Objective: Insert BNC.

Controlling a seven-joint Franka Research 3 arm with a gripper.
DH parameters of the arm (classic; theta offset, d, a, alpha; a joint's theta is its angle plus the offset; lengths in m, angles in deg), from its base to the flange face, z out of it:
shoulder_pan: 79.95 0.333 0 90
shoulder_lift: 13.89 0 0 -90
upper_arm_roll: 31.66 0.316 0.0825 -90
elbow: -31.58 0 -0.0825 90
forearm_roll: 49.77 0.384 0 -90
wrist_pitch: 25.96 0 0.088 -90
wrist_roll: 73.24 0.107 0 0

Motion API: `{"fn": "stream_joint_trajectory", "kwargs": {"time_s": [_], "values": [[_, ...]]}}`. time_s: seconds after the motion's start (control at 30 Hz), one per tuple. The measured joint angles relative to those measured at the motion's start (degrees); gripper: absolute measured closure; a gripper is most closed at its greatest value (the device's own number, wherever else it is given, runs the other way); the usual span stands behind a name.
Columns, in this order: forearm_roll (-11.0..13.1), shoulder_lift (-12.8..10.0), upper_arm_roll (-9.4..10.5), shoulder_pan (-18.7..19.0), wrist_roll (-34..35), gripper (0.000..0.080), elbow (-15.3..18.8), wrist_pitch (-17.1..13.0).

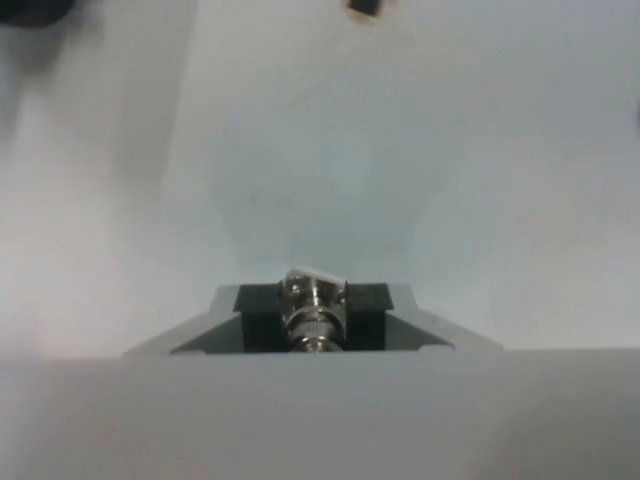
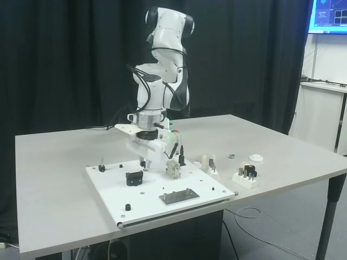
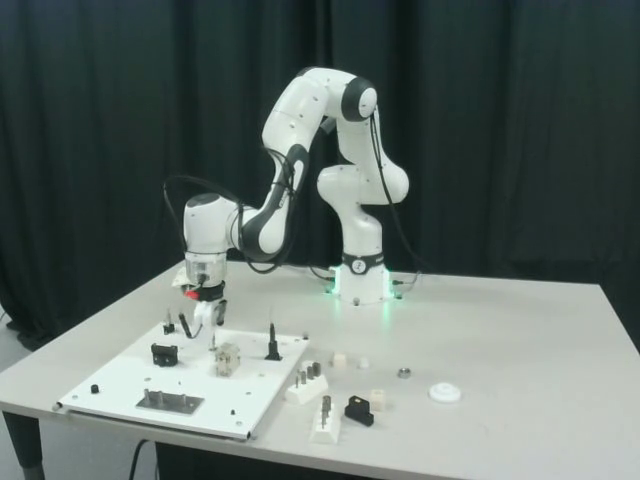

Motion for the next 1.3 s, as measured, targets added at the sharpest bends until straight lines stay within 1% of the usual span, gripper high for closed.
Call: {"fn": "stream_joint_trajectory", "kwargs": {"time_s": [0.17, 0.37, 0.77, 1.13, 1.3], "values": [[0.00, 0.09, 0.00, 0.06, -3.28, 0.0677, 0.18, -0.31], [0.00, 0.15, 0.00, 0.14, -5.50, 0.0677, 0.44, -0.78], [0.00, 0.75, 0.00, 0.44, -9.60, 0.0677, 1.84, -3.12], [0.00, 1.17, 0.00, 0.69, -11.22, 0.0677, 2.91, -5.00], [0.08, 1.24, 0.00, 0.73, -12.61, 0.0677, 3.11, -5.40]]}}
